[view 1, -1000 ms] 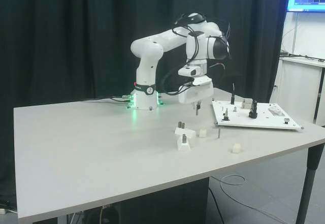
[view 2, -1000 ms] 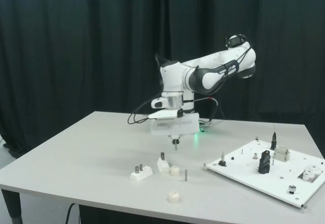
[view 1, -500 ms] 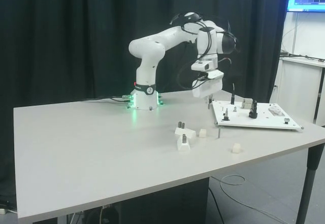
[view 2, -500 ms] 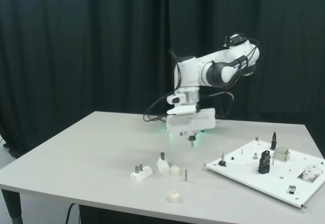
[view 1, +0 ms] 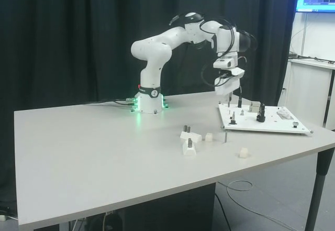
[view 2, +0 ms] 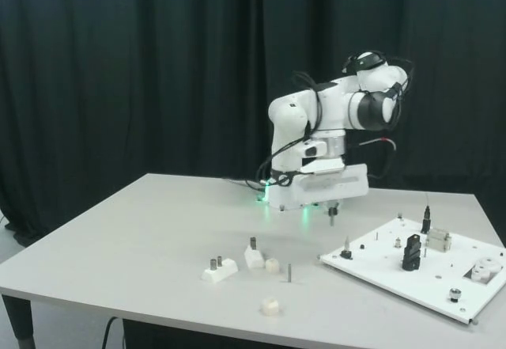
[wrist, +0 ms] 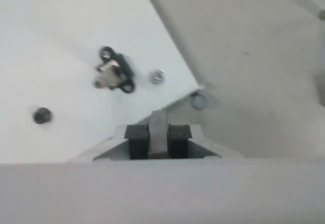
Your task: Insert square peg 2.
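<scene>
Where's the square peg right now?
The square peg is clamped in the gripper, held in the air over the near corner of the white board.

I see a white arm (view 1: 157, 45) with black joint bands and black cables, and green lights at its base (view 1: 148, 103). The table (view 1: 94, 147) is plain grey. The board (view 2: 411, 274) is white, carrying a black fixture (view 2: 409, 252). From the wrist view I note black fingers (wrist: 136, 141) on a grey peg (wrist: 158, 132). The blocks (view 1: 190, 141) on the table are white with grey pegs. The curtain (view 2: 142, 72) is plain black.
</scene>
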Available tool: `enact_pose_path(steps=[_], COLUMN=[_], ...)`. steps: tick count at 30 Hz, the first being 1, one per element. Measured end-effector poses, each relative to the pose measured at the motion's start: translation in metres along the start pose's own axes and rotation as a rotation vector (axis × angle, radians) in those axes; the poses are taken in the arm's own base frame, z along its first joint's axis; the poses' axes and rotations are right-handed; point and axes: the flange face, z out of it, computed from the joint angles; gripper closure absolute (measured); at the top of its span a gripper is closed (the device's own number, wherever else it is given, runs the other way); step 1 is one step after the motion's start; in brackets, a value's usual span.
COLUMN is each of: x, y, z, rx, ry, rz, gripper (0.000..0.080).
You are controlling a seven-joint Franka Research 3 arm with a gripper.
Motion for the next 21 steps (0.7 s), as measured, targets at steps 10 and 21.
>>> enact_pose_path(steps=[10, 21], x=[-0.019, -0.036], y=[-0.047, -0.091], z=[0.005, 0.021], rx=[-0.015, -0.066], ry=[0.041, 0.070], rz=[-0.071, -0.164], gripper=[0.0728, 0.0728])
